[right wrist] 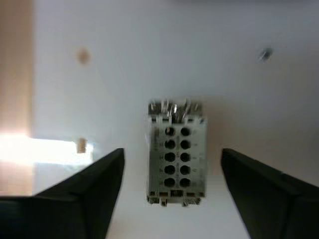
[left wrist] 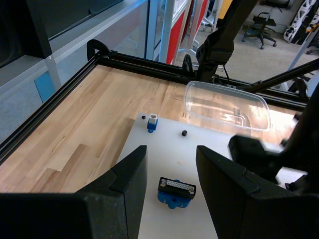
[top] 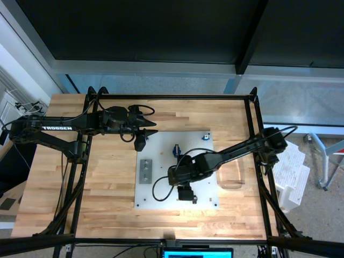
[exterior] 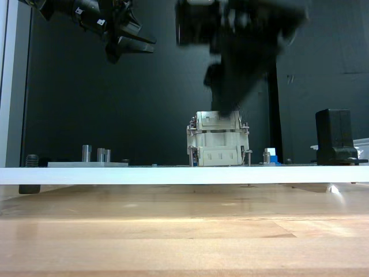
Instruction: Pick the HAN10E connector and install on the hub
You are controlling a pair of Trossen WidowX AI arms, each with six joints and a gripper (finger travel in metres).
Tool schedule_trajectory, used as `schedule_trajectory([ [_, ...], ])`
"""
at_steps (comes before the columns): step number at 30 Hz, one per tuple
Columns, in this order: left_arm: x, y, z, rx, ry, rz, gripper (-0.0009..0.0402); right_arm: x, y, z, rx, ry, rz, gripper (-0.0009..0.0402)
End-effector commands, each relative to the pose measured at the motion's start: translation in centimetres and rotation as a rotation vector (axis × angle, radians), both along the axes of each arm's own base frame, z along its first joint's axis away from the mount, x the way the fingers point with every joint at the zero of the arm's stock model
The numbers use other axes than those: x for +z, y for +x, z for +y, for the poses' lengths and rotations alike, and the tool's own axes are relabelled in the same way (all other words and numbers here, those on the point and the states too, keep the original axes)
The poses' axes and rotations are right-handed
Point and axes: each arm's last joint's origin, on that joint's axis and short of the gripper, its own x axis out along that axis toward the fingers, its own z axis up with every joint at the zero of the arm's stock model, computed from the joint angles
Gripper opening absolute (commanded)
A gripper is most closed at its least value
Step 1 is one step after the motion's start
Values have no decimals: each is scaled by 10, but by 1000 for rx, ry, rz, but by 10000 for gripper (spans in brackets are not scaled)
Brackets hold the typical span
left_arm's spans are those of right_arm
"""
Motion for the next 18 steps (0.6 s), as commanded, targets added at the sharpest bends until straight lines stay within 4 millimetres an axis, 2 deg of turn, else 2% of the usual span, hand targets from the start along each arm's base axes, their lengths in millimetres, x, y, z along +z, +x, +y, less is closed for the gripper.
schedule_trajectory([
  [1,0,0,0,0,0,0,131,11,-3,-2,-2,3,-29,318],
  [5,0,0,0,0,0,0,131,24,-9,-5,-8,-15,-49,321],
  [10,0,0,0,0,0,0,131,41,-16,-16,-18,-42,-93,303],
  [18,0,0,0,7,3,-1,131,71,-35,-50,-72,-68,-217,266],
])
